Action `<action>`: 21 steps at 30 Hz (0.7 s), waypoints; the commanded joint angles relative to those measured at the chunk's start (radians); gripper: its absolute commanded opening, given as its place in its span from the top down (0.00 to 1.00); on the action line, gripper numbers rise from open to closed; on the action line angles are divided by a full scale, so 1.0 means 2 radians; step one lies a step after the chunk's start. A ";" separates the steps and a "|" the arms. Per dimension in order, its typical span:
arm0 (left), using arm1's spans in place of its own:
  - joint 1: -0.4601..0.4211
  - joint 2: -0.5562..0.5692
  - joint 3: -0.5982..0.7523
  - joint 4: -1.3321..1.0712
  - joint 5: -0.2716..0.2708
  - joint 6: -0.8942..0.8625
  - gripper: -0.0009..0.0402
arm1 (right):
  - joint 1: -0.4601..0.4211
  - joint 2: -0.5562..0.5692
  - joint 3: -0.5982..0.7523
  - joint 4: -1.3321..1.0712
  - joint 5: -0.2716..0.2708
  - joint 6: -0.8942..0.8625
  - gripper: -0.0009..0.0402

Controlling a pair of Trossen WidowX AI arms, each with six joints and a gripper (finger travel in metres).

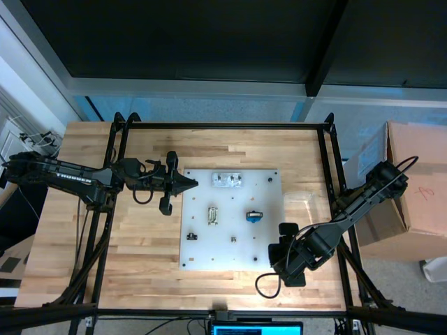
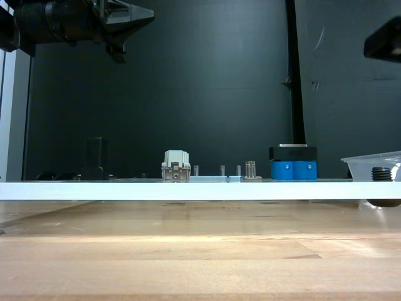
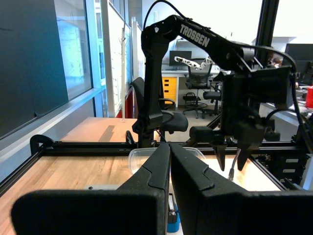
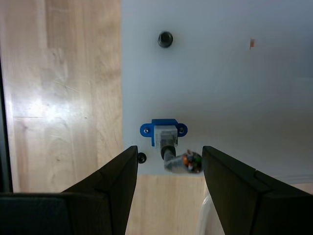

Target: Remove the RJ45 connector from the taskboard and place in the container

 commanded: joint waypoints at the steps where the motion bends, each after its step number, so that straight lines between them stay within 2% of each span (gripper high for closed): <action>1: 0.000 0.000 0.000 0.000 0.000 0.000 0.98 | 0.000 0.000 -0.009 0.010 0.001 0.004 0.54; 21: 0.000 0.000 0.000 0.000 0.000 0.000 0.98 | 0.000 0.012 -0.036 0.059 0.001 -0.004 0.54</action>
